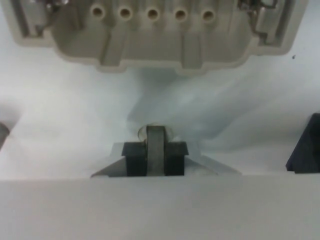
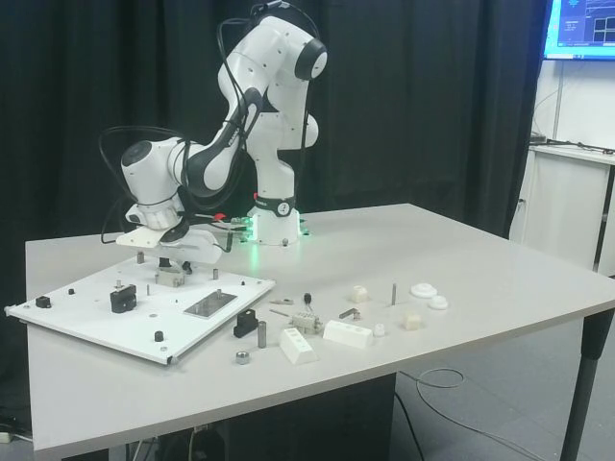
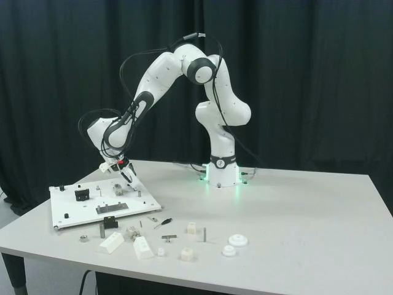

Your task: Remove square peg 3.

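In the wrist view my gripper (image 1: 155, 158) has its two black fingertips (image 1: 134, 159) pressed against both sides of an upright grey square peg (image 1: 155, 150). The peg's foot is hidden, so I cannot tell whether it stands in its hole or is lifted. In the first room view the gripper (image 2: 165, 261) hangs low over the far part of the white board (image 2: 86, 317). The second room view shows the gripper (image 3: 118, 178) over the board's (image 3: 73, 216) back edge.
A pale connector block (image 1: 150, 35) with a row of several holes lies just beyond the peg. A black block (image 2: 122, 301), small pins and a grey plate (image 2: 210, 304) stand on the board. Loose white and black parts (image 2: 347, 332) lie on the table beside it.
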Controlling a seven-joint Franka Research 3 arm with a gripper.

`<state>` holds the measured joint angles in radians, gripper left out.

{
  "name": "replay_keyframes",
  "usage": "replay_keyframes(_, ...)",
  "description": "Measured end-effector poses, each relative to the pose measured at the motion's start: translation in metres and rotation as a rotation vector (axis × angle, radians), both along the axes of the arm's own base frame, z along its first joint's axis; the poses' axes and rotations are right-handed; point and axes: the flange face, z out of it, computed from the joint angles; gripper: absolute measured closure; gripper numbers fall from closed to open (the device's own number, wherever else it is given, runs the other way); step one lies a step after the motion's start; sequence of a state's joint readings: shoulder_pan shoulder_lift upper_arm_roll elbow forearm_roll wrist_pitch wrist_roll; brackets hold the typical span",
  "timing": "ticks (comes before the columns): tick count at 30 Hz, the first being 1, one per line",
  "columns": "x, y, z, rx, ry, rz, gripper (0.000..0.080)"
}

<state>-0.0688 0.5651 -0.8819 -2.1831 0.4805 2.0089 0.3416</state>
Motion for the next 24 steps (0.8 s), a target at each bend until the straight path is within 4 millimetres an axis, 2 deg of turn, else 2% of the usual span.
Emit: replay_keyframes(24, -0.0042, -0.0046, -0.0007, 0.014, -0.003, -0.074, 0.0728)
